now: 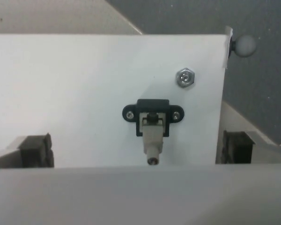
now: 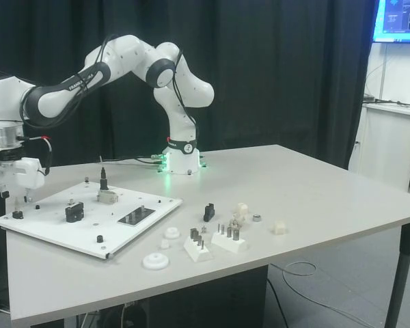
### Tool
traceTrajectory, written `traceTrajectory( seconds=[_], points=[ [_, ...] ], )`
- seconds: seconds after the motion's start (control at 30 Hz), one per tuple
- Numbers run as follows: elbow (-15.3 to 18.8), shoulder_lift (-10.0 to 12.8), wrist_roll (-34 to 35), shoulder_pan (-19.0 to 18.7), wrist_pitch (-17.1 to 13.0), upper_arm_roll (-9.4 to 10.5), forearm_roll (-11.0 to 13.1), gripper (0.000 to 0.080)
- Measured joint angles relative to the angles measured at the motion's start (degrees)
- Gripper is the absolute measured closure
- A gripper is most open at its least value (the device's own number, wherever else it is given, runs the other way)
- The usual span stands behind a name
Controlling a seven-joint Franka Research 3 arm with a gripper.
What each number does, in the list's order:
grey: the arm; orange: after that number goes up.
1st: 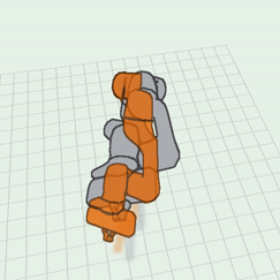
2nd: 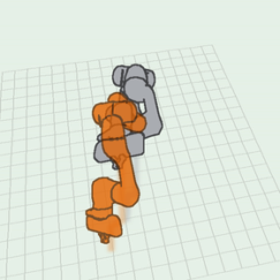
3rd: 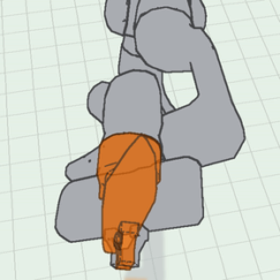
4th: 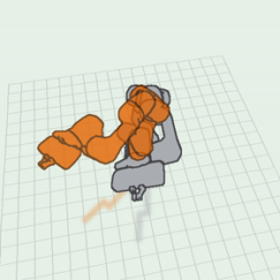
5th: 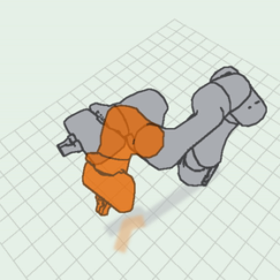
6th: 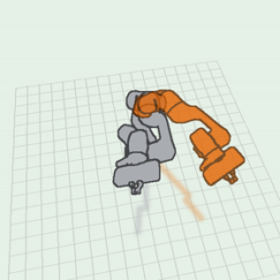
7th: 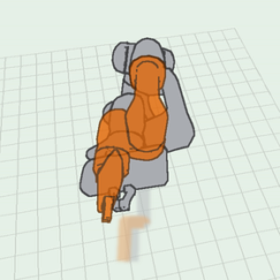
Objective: Pick BNC.
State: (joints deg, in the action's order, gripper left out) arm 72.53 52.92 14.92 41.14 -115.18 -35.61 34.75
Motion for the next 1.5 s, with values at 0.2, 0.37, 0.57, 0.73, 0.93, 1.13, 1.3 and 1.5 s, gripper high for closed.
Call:
traceTrajectory(
  seconds=[0.2, 0.37, 0.57, 0.73, 0.93, 1.13, 1.3, 1.5],
  points=[
    [-0.05, 0.0, 0.0, -0.09, 0.05, 0.0, 0.0, 0.0003],
    [-0.11, 0.0, 0.0, -0.18, 0.06, 0.0, 0.0, 0.0003],
    [-0.32, 0.0, 0.16, -0.2, 0.17, 0.0, 0.0, 0.0003],
    [-0.64, 0.0, 0.27, -0.21, 0.64, -0.01, 0.0, 0.0003],
    [-1.12, -0.04, 0.41, -0.3, 1.3, -0.02, -0.02, 0.0003],
    [-2.32, -0.14, 0.9, -0.64, 3.18, -0.06, -0.19, 0.0003],
    [-3.42, -0.33, 2.3, -1.27, 5.18, -0.12, -0.21, 0.0003],
    [-3.98, -0.99, 4.47, -2.59, 7.87, -0.12, -0.21, 0.0003]
  ],
)
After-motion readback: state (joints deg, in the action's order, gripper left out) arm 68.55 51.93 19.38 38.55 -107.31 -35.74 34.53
